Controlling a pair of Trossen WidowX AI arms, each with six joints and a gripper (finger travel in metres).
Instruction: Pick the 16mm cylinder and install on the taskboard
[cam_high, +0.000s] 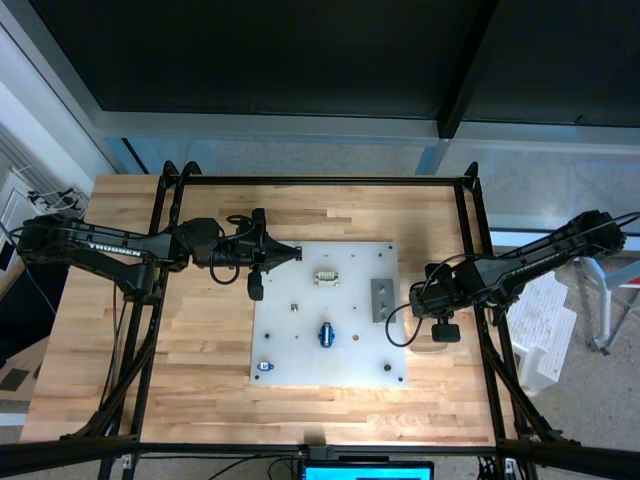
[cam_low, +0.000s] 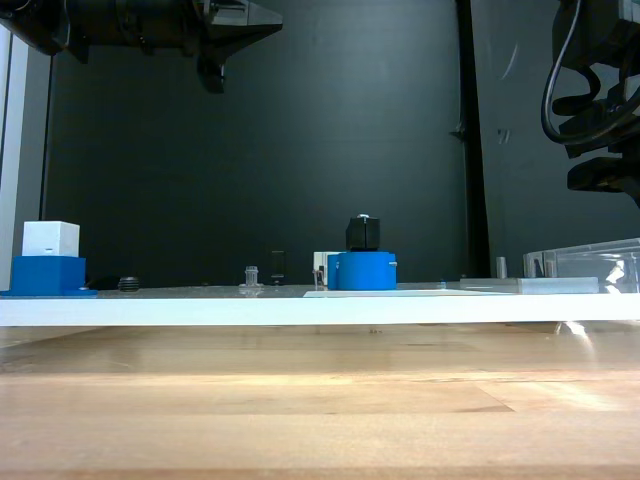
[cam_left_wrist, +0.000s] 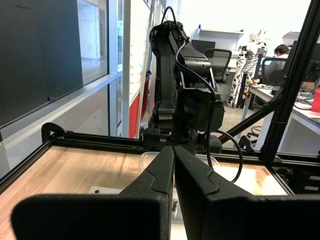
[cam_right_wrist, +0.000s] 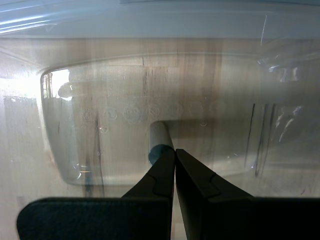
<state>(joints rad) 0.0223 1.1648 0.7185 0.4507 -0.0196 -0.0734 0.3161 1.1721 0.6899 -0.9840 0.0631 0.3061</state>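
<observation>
Wooden table (cam_high: 200, 350): left gripper (cam_high: 297, 253), closed, above white square taskboard (cam_high: 300, 345); right gripper (cam_right_wrist: 175, 150), closed, over small grey metal cylinder (cam_right_wrist: 159, 134), probably rigid, slippery; pinch its sides

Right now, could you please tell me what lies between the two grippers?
In the high view, the grey socket and grey metal block on the taskboard lie between them: left gripper above the board's far-left corner, right gripper over the clear tray.

In the low view, the left pincer (cam_low: 272, 18) above the taskboard's (cam_low: 300, 310) corner and the right pincer (cam_low: 605, 175) above the tray (cam_low: 590, 262) are cut off. The cylinder's (cam_right_wrist: 159, 135) end is hidden by the right pincer.
</observation>
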